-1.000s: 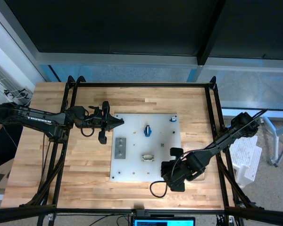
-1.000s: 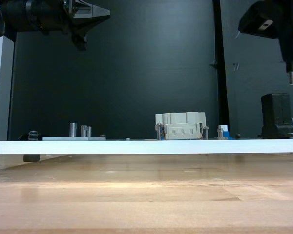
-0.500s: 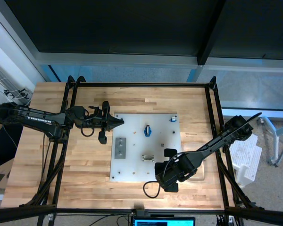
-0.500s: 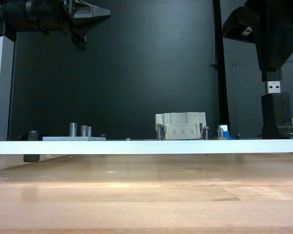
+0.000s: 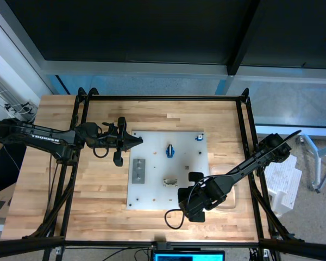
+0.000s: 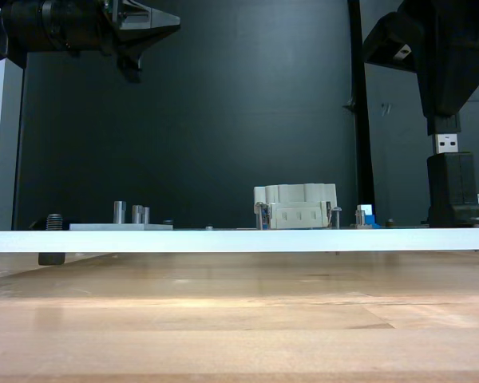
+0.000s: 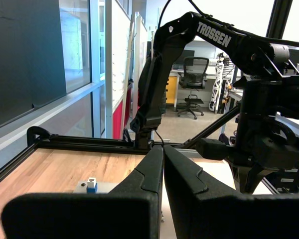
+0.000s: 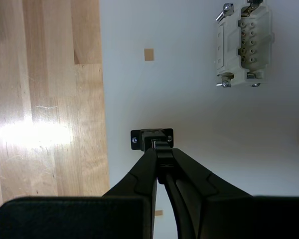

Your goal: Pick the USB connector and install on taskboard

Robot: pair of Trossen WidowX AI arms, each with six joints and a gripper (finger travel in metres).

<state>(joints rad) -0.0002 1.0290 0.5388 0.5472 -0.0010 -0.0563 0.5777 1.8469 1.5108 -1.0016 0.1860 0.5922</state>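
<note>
My right gripper (image 8: 161, 155) is shut on the USB connector (image 6: 445, 144), a silvery plug with a black body and cable. The plug hangs point-down just above a black upright socket (image 6: 453, 190) near the front right of the white taskboard (image 5: 157, 193). A small gap shows between plug and socket in the low view. In the high view the right gripper (image 5: 189, 205) hides both. My left gripper (image 5: 136, 140) hovers shut and holding nothing at the board's back left edge, its fingers (image 7: 154, 164) pressed together.
On the board sit a grey block (image 5: 138, 170), a blue piece (image 5: 169, 150) and a beige multi-pin socket (image 8: 244, 45). A clear tray (image 5: 230, 187) lies on the wood right of the board. The connector's black cable (image 5: 171, 218) loops off the board's front edge.
Over the last second the right arm swung left and lowered, bringing the plug from beside the black socket to directly above it. Little moved in the last half second. The left arm stayed still.
</note>
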